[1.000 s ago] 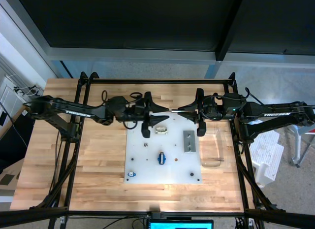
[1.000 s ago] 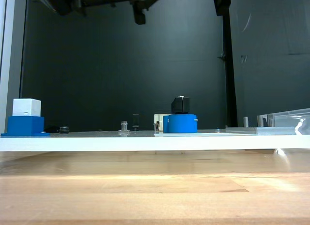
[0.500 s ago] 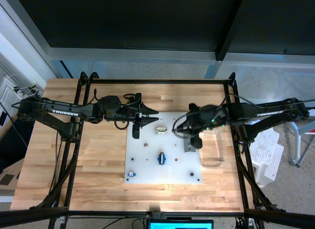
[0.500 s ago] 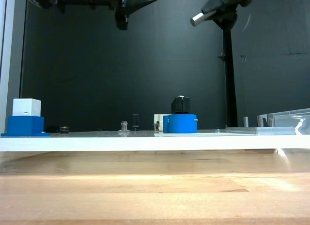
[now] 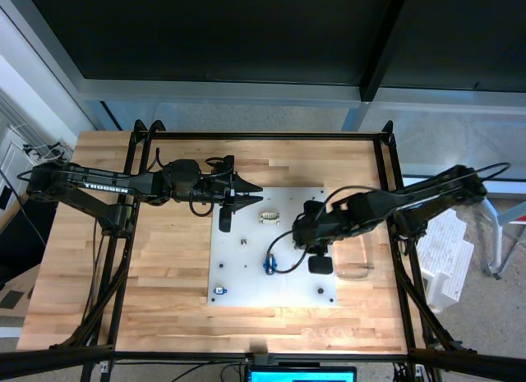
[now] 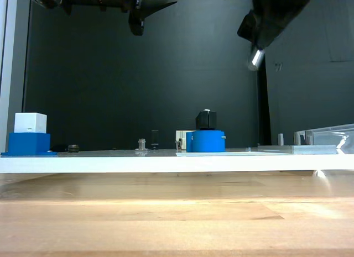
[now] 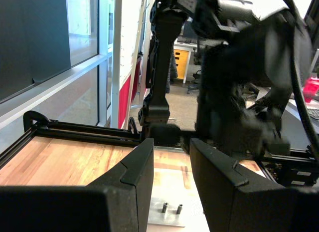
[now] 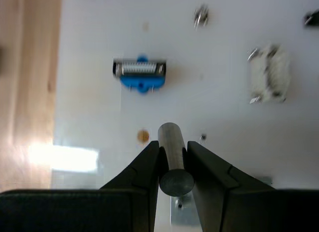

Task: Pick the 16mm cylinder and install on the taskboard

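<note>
Jaws, right gripper (image 8: 172,148): closed on the cylinder (image 8: 174,164), which sits pinched between the two inner faces with one end standing proud of the tips.

Jaws, left gripper (image 7: 170,142): parted by a narrow gap, holding nothing. This gripper hangs high over the far left edge of the board (image 5: 246,275).

Cylinder, location: in the air over the right half of the board, well apart from its surface. The low view shows its bright end (image 6: 256,58) high above everything on the board.

Cylinder, long axis: in line with the right jaws and pointing out ahead of them. In the low view it is tilted, free end down and leftward, not plumb.

Board, contents seen past the cylinder: blue connector (image 8: 139,75), beige connector (image 8: 269,80), and a small brownish round spot (image 8: 143,136) just beyond the cylinder's free end. Whether that spot is the receiving hole cannot be told.

Grey block (image 7: 167,214): on the board beneath the right gripper, largely covered by it from above.

Counter (image 5: 164,275): wooden, carrying the board.

Nearer arm: right, as it has the part in hand.

Assessment: pick done, install not yet done. The coming move likely depends on bringing the axis upright over the seat before lowering. A tilted approach risks the end catching the rim.
</note>
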